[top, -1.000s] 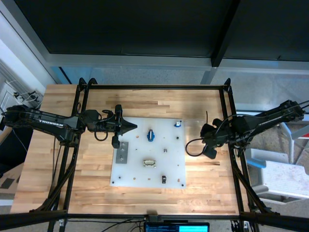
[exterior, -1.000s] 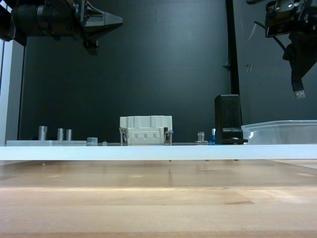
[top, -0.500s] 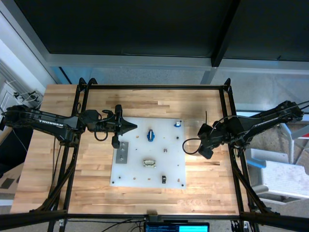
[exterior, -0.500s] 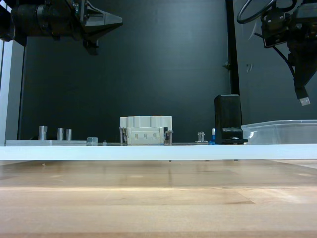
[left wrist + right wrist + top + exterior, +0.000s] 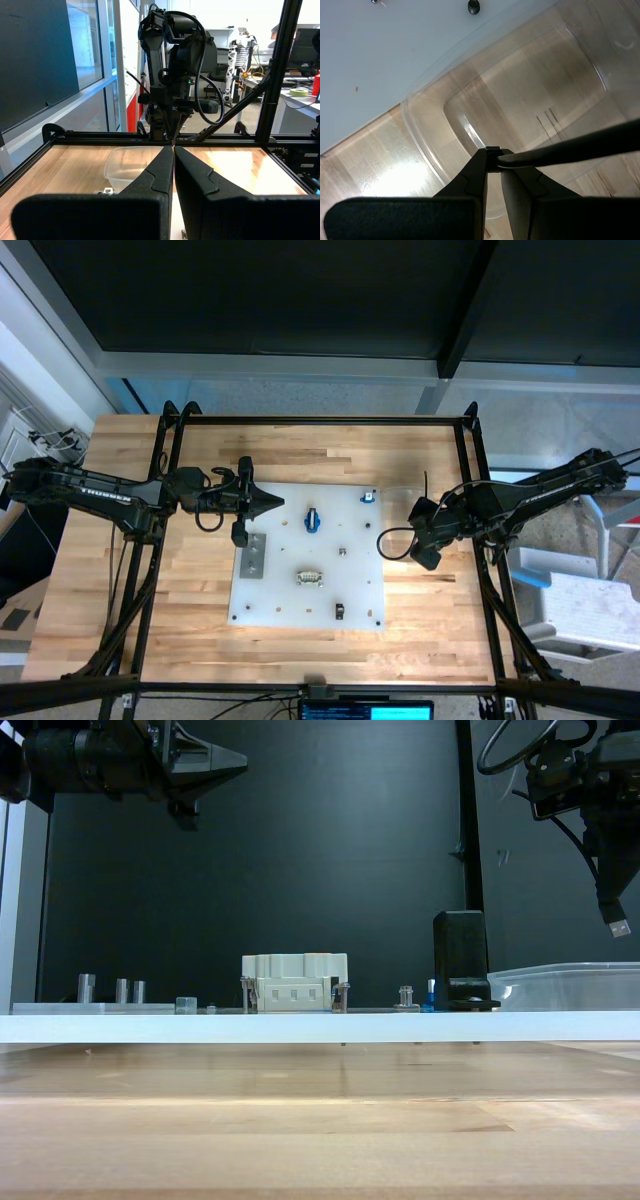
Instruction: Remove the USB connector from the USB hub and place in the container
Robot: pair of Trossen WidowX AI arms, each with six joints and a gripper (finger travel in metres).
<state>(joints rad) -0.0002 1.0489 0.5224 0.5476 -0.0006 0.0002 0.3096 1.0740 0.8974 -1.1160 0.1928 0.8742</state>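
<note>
Because the short, thin black USB connector (image 5: 620, 928) hangs limp from the right tool (image 5: 493, 161), I judge it very light: soft cord, only the small plug end stiff, likely to swing on release. The right tool is pinched together on the cord, with the plug dangling above the clear, rounded plastic container (image 5: 520, 90), not touching it. A hold on the stiffer plug body would give more control.

The left tool (image 5: 173, 150) is closed on nothing, high over the left side of the white flat board (image 5: 280, 605). The small black boxy USB hub (image 5: 460, 955) stands on that board, apart from the connector.

Hard to make out:
- High view: the connector is lost under the arm.
- Right wrist view: the plug is out of frame.
- Low view: the container's far end is cut off.
</note>
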